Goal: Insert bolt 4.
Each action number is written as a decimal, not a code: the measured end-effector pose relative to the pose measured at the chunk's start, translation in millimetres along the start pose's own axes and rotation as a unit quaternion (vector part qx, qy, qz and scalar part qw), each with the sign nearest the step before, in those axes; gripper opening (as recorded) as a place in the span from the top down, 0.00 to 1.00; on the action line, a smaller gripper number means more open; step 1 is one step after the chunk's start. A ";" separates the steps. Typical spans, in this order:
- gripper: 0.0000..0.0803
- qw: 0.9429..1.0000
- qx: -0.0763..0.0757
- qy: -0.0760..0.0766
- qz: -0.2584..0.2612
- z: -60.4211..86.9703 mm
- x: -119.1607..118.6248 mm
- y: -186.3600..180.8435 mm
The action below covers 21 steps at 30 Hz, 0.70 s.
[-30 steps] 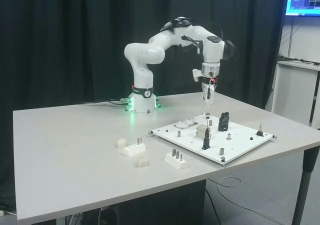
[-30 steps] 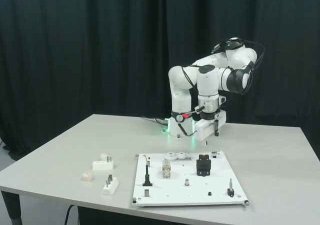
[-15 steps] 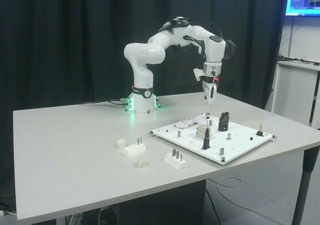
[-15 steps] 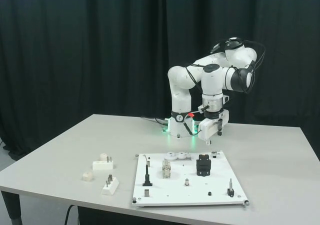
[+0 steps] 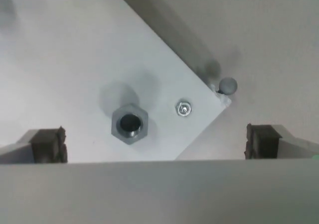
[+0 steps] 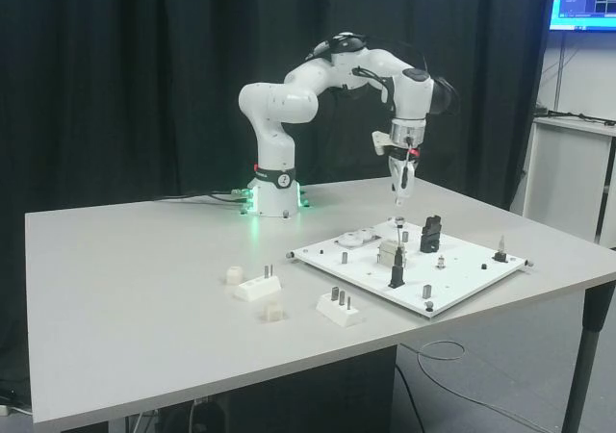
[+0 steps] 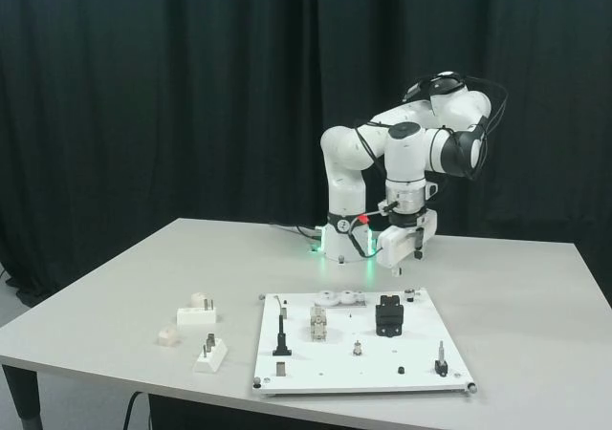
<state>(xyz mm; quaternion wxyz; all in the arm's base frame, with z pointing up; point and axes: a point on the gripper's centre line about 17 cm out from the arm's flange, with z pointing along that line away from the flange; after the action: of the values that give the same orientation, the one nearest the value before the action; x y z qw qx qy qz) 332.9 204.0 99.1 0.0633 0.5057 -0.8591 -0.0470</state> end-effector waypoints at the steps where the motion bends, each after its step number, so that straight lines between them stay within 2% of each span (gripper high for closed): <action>1: 0.00 1.000 0.000 0.002 0.001 -0.2 1.4 -0.2; 21: 0.00 1.000 -0.001 0.022 0.019 -21.5 26.3 -6.7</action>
<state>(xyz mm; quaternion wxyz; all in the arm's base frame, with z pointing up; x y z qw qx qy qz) 329.5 177.4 121.0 0.0832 0.4898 -0.8672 -0.0352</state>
